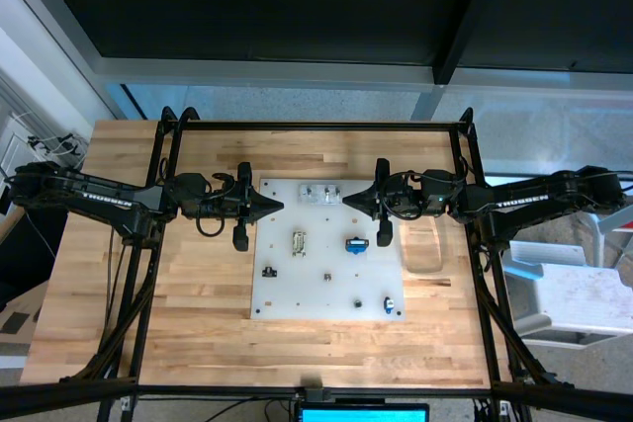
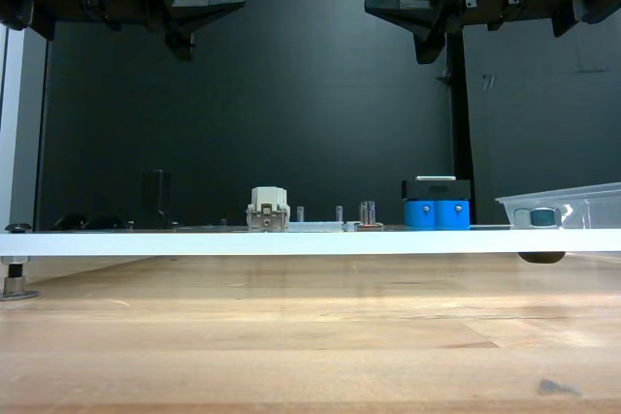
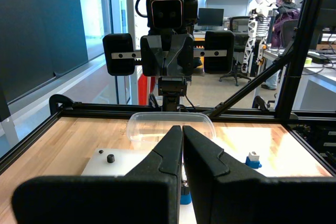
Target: Unfasten the M12 fastener and place in the container
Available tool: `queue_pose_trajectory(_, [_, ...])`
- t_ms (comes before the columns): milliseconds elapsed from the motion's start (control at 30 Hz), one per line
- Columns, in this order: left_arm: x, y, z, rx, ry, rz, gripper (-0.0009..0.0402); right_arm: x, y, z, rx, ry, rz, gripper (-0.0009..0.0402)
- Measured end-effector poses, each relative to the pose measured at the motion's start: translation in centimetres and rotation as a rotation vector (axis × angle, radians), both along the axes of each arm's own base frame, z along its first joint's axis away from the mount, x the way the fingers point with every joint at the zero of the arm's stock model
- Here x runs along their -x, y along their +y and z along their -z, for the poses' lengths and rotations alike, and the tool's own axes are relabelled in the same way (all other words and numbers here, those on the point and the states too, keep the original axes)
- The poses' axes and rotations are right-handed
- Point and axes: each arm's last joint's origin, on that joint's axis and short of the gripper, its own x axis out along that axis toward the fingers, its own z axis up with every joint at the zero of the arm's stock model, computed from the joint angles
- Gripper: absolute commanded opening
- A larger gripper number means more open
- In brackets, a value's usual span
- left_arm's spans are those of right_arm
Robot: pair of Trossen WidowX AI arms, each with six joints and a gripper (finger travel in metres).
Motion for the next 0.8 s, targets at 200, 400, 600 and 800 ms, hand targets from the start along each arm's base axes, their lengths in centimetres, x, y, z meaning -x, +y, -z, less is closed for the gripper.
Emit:
queue_pose_trajectory(200, [0.0, 0.0, 0.0, 0.000, 0.000, 0.000, 0.0000, 0.0, 0.0, -0.2, -0.033, -0.026, -0.001, 0.0000])
queue_pose_trajectory(400, [0.0, 0.0, 0.0, 0.000, 0.000, 0.000, 0.0000, 0.0, 0.0, -0.2, -0.033, -0.025, -0.001, 0.0000])
queue_pose_trajectory(600, [0.0, 0.0, 0.0, 0.000, 0.000, 0.000, 0.0000, -0.1, 0.1, -0.4, -0.092, -0.004, 0.003, 0.0000])
queue_pose_trajectory(800, [0.0, 0.0, 0.0, 0.000, -0.001, 0.000, 0.0000, -0.8, 1.0, -1.1, -0.107, 0.279, -0.018, 0.0000])
